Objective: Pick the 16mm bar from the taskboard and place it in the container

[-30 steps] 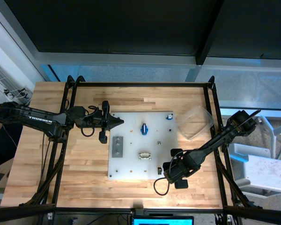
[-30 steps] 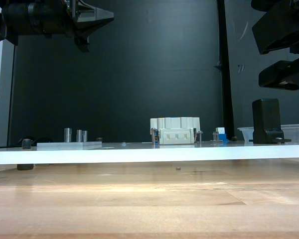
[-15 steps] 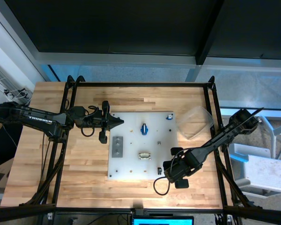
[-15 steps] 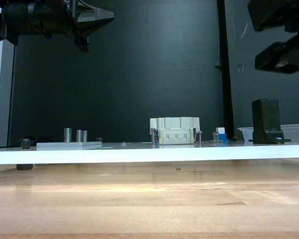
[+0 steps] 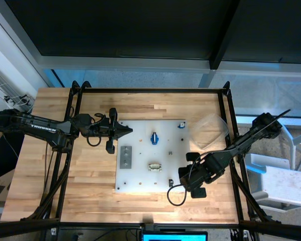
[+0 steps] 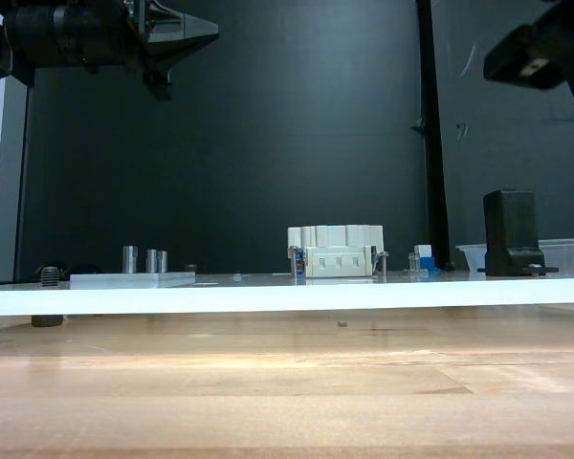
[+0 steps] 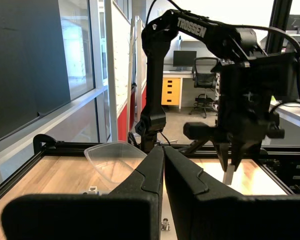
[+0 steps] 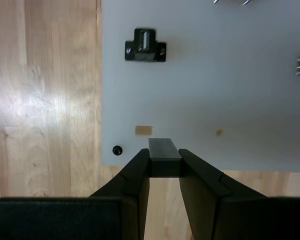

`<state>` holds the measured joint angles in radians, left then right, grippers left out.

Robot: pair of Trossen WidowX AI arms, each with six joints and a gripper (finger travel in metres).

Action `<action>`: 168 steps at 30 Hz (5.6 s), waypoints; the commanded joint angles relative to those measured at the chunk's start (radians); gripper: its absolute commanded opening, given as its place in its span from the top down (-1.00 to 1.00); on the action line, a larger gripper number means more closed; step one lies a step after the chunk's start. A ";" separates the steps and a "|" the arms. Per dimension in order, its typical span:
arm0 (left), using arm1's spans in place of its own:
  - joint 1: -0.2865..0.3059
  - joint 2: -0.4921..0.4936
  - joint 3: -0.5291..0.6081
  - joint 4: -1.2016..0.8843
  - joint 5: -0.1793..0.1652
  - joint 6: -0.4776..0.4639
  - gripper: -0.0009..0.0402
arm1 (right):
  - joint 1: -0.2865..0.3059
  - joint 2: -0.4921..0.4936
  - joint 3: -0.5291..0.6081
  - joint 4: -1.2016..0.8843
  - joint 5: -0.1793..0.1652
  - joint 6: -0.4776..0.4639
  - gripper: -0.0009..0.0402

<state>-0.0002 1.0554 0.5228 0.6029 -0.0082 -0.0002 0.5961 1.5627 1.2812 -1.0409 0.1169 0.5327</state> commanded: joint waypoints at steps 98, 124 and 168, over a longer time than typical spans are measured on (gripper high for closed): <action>0.000 0.000 0.000 0.000 0.000 0.000 0.96 | -1.078 -0.478 -0.497 -0.103 -0.012 -0.029 0.80; 0.000 0.000 0.000 0.000 0.000 0.000 0.96 | -1.078 -0.478 -0.507 -0.095 -0.004 -0.025 0.21; 0.000 0.000 0.000 0.000 0.000 0.000 0.96 | -1.078 -0.478 -0.507 -0.094 -0.009 -0.016 -0.15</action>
<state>-0.0002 1.0554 0.5224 0.6025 -0.0082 -0.0002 -0.4820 1.0840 0.7742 -1.1347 0.1081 0.5175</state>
